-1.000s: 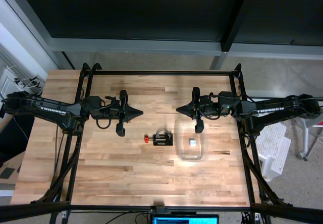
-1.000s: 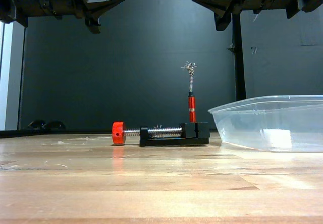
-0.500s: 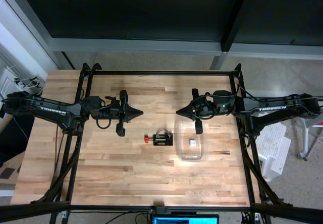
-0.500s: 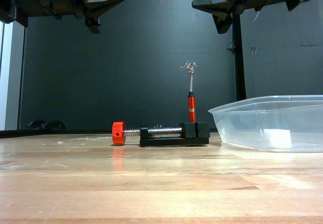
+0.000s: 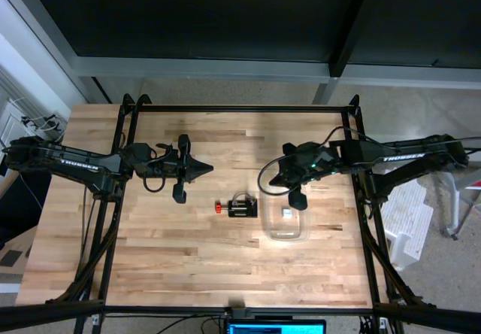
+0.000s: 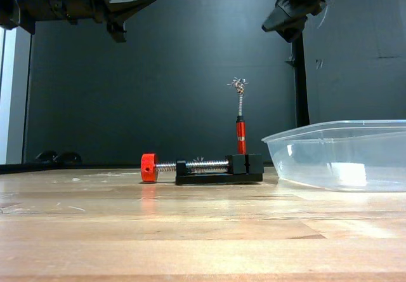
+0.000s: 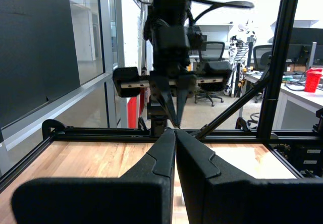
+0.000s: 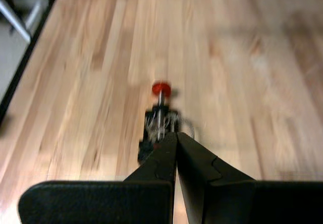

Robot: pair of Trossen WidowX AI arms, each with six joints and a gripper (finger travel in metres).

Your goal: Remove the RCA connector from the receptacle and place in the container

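Observation:
The RCA connector [image 6: 241, 136] is a slim red plug standing upright in the receptacle [image 6: 219, 167], with a thin wire rising from its top. The receptacle [image 5: 239, 208] is a small black block with a red knob [image 6: 148, 167] on its left end. Just right of it lies the container [image 5: 286, 220], a clear tray [image 6: 342, 155]. My right gripper [image 5: 261, 186] is shut, tilted downward, above and behind the receptacle [image 8: 159, 125], apart from it. Shut and high above the table, my left gripper [image 5: 209, 169] hangs to the left.
A small white square piece [image 5: 286, 212] lies inside the container. Black frame rails [image 5: 240, 109] run along the far and side edges of the wooden table. Across the table, the right arm [image 7: 171, 57] faces the left gripper [image 7: 175, 130].
The right arm has swung toward the near side and tilted its gripper down toward the receptacle. The left arm, the connector and the tray have not moved.

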